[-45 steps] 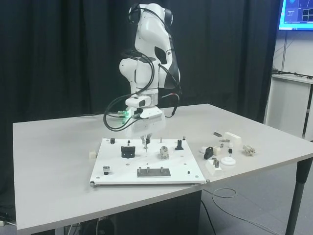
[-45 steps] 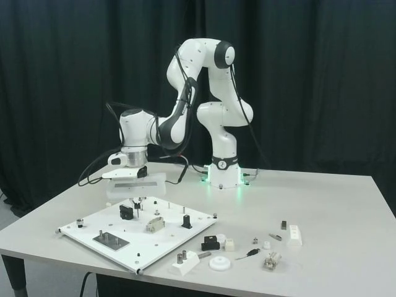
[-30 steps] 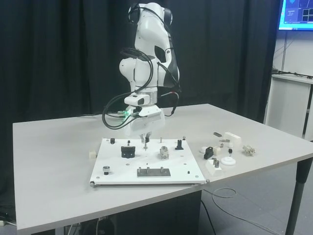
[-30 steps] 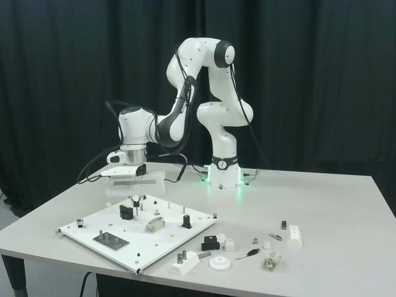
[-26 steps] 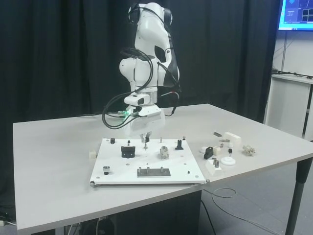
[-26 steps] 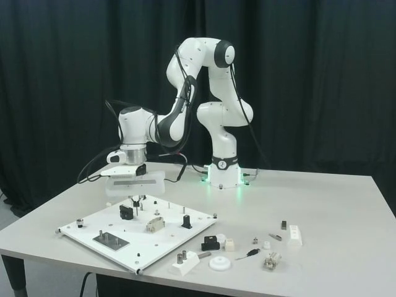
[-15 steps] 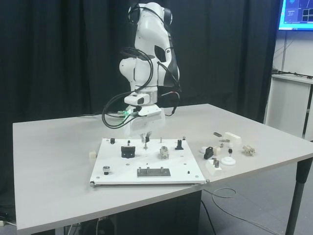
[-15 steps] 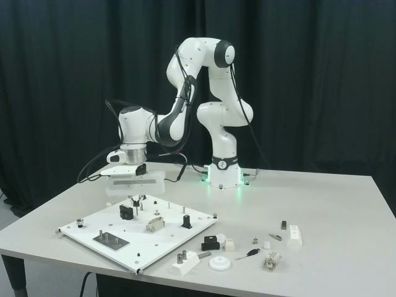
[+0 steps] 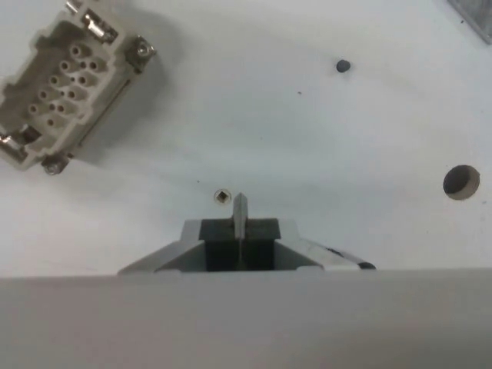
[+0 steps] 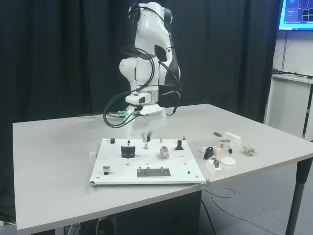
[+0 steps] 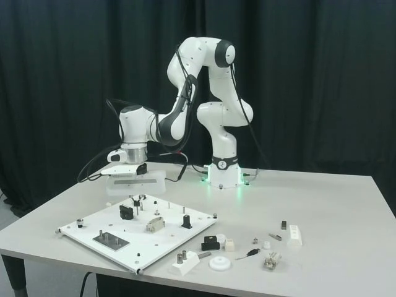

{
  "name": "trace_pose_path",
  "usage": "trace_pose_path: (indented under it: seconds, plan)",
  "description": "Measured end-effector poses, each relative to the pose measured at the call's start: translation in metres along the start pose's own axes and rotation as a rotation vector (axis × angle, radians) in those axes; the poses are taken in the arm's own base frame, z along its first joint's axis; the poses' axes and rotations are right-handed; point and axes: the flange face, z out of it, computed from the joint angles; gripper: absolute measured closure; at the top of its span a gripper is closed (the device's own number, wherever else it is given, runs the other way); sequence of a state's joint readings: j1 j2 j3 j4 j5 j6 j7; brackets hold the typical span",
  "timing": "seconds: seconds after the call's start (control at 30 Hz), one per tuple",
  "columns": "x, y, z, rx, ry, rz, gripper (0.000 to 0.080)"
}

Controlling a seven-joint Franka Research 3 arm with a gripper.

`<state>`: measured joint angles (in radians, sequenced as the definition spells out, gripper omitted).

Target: Place square peg 1.

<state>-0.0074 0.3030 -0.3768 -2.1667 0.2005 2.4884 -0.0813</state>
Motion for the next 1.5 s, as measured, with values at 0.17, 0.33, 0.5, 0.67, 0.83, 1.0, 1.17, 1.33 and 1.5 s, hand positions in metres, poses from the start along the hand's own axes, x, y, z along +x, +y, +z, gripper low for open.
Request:
trace_pose_path:
  seconds: [0.17,0.33,0.5,0.67,0.83,1.0,1.17,1.33,1.5]
  plan:
    - [0.001,0.0,-0.001,0.0,0.004,0.0,0.078]
    - [0.003,0.0,-0.004,-0.001,0.009,-0.002,0.078]
    - [0.005,0.0,-0.006,-0.003,0.013,-0.006,0.078]
    - [0.006,-0.001,-0.007,-0.002,0.015,-0.007,0.078]
    - [0.007,-0.006,-0.01,0.001,0.012,-0.011,0.078]
    - [0.006,-0.016,-0.014,0.008,0.008,-0.002,0.078]
    - [0.003,-0.032,-0.021,0.017,-0.002,-0.001,0.078]
    - [-0.002,-0.05,-0.027,0.027,-0.019,0.0,0.078]
    - [-0.008,-0.068,-0.032,0.035,-0.043,0.005,0.078]
